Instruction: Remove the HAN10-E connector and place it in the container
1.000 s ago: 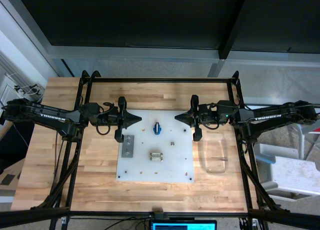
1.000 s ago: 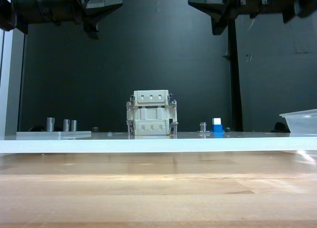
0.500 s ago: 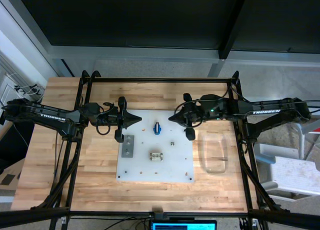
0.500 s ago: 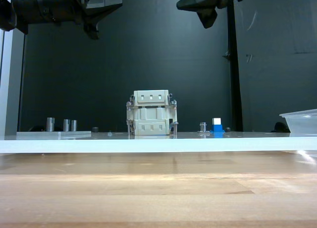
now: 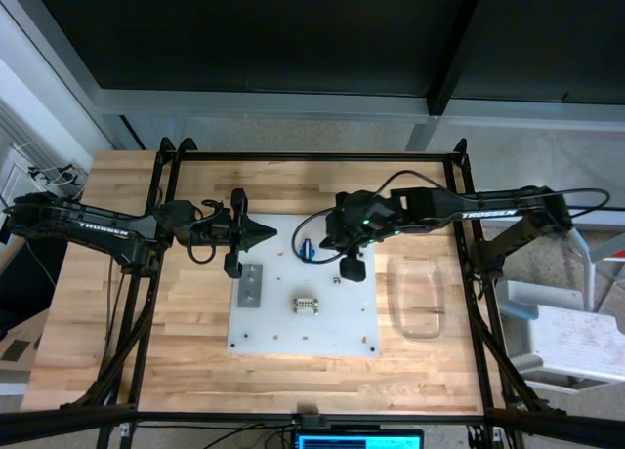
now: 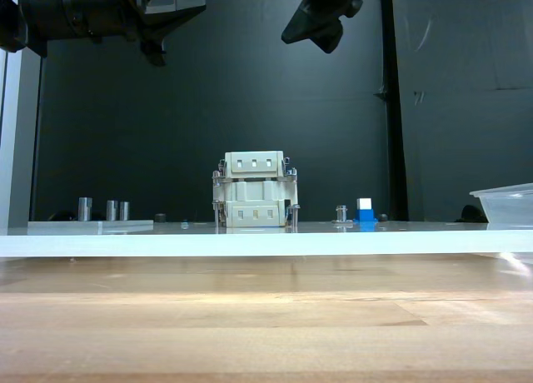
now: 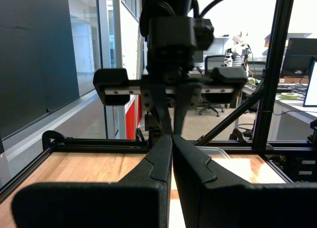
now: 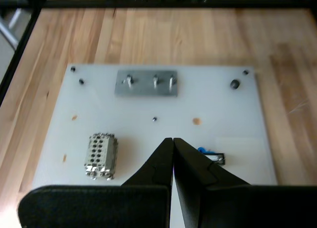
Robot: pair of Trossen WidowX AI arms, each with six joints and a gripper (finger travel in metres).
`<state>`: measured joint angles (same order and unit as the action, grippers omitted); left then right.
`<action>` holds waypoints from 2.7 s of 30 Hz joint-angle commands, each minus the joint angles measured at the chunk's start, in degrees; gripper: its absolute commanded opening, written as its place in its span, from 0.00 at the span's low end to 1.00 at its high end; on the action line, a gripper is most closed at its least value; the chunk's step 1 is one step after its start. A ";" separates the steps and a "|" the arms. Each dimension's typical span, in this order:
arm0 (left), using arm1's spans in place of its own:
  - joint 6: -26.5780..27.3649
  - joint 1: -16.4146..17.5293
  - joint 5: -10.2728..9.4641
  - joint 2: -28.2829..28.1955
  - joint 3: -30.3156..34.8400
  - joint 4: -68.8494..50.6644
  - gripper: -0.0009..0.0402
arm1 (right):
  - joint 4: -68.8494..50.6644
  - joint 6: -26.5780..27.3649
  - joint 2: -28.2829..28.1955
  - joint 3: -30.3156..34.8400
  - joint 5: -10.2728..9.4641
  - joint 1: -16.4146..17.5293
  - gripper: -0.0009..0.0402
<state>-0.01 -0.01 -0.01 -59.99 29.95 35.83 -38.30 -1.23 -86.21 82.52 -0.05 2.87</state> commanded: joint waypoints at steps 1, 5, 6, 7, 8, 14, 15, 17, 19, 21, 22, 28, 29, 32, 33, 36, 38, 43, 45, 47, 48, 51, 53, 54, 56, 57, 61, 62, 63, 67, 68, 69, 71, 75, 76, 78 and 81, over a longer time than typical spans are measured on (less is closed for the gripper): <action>-0.02 0.02 0.00 0.00 0.00 0.00 0.02 | -3.89 -0.04 -3.45 3.87 0.04 1.20 0.02; -0.02 0.00 0.00 0.00 0.00 0.02 0.02 | -7.78 -0.09 -7.45 7.82 0.13 3.10 0.02; -0.02 0.02 0.00 0.00 0.00 -0.02 0.02 | -8.59 -0.31 -8.52 8.66 0.39 3.56 0.02; -0.02 0.02 0.00 0.00 0.00 0.00 0.02 | -9.25 -0.76 -9.53 9.42 0.48 4.00 0.02; -0.02 0.00 0.00 0.00 0.00 0.02 0.02 | -10.12 -1.33 -10.36 10.27 0.48 4.28 0.02; -0.02 0.02 0.00 0.00 0.00 0.02 0.02 | -16.33 -3.96 -14.99 14.75 0.50 5.27 0.02; -0.02 0.00 0.00 0.00 0.00 0.02 0.02 | -17.09 -4.37 -15.67 15.30 0.50 5.31 0.02; -0.02 0.02 0.00 0.00 0.00 0.00 0.02 | -18.80 -4.37 -16.92 16.48 0.52 5.49 0.02; -0.02 0.02 0.00 0.00 0.00 0.02 0.02 | -20.02 -4.33 -18.29 17.51 0.52 5.77 0.03; -0.02 0.00 0.00 0.00 0.00 0.00 0.02 | -21.07 -4.35 -19.37 18.45 0.59 6.19 0.06; -0.02 0.00 0.00 0.00 0.00 -0.02 0.02 | -21.44 -4.37 -19.82 18.86 0.70 6.38 0.08; -0.02 0.00 0.00 0.00 0.00 0.00 0.02 | -23.30 -6.10 -23.80 22.47 3.50 8.17 0.27; -0.02 0.02 0.00 0.00 0.00 0.00 0.02 | -23.82 -6.47 -24.52 23.19 3.48 8.33 0.31; -0.02 0.00 0.00 0.00 0.00 0.00 0.02 | -25.33 -7.56 -26.75 25.46 3.48 8.66 0.41; -0.02 0.02 0.00 0.00 0.00 0.02 0.02 | -25.79 -7.85 -27.45 26.25 3.48 8.72 0.44; -0.02 0.02 0.00 0.00 0.00 -0.04 0.02 | -26.88 -8.98 -29.42 28.41 3.52 8.92 0.52; -0.02 0.00 0.00 0.00 0.00 0.00 0.02 | -27.28 -9.40 -30.73 29.62 3.50 9.16 0.57; -0.02 0.02 0.00 0.00 0.00 -0.02 0.02 | -26.97 -10.67 -32.92 30.34 3.48 9.55 0.63; -0.02 0.02 0.00 0.00 0.00 0.00 0.02 | -26.80 -11.61 -33.62 30.34 3.48 9.81 0.64; -0.02 0.00 0.00 0.00 0.00 -0.09 0.02 | -26.23 -12.02 -34.56 30.34 3.45 10.12 0.63; -0.02 0.00 0.00 0.00 0.00 -0.09 0.02 | -25.99 -12.24 -34.67 30.34 3.43 10.29 0.63; -0.02 0.02 0.00 0.00 0.00 -0.09 0.02 | -25.40 -13.31 -35.50 30.34 3.43 10.56 0.63; -0.02 0.00 0.00 0.00 0.00 -0.07 0.02 | -25.07 -13.49 -36.17 30.34 3.48 10.69 0.63; -0.02 0.00 0.00 0.00 0.00 -0.02 0.02 | -24.83 -13.62 -36.17 30.34 3.39 10.75 0.63; -0.02 0.02 0.00 0.00 0.00 -0.04 0.02 | -23.98 -13.77 -36.70 30.34 3.45 10.93 0.63; -0.02 0.00 0.00 0.00 0.00 -0.09 0.02 | -23.65 -13.81 -37.00 30.34 3.45 11.04 0.63; -0.02 0.02 0.00 0.00 0.00 -0.07 0.02 | -23.17 -14.40 -37.55 30.34 3.39 11.28 0.63; -0.02 0.02 0.00 0.00 0.00 -0.09 0.02 | -22.97 -14.47 -37.73 30.34 3.39 11.32 0.63; -0.02 0.00 0.00 0.00 0.00 -0.04 0.02 | -22.88 -14.62 -37.88 30.34 3.32 11.39 0.63; -0.02 0.00 0.00 0.00 0.00 -0.31 0.02 | -22.62 -14.78 -38.75 30.34 3.32 11.54 0.63; -0.02 0.02 0.00 0.00 0.00 -0.50 0.02 | -22.60 -14.78 -38.88 30.34 3.28 11.58 0.63; -0.02 0.00 0.00 0.00 0.00 -0.57 0.02 | -22.60 -14.78 -38.99 30.34 3.13 11.63 0.63; -0.02 0.02 0.00 0.00 0.00 -0.87 0.02 | -22.36 -14.75 -39.71 30.34 2.97 11.65 0.63; -0.02 0.02 0.00 0.00 0.00 -1.31 0.02 | -22.21 -14.78 -39.91 30.34 3.02 11.72 0.63; -0.02 0.00 0.00 0.00 0.00 -1.31 0.02 | -22.25 -14.78 -39.89 30.34 3.02 11.76 0.63; -0.02 0.02 0.00 0.00 0.00 -1.27 0.02 | -22.29 -14.69 -39.89 30.34 3.02 11.76 0.60; -0.02 0.02 0.00 0.00 0.00 -1.31 0.02 | -22.56 -14.32 -39.89 30.34 3.02 11.78 0.54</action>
<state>-0.03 -0.01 -0.01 -59.96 29.93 34.48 -60.69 -15.84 -126.13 112.88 2.85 14.63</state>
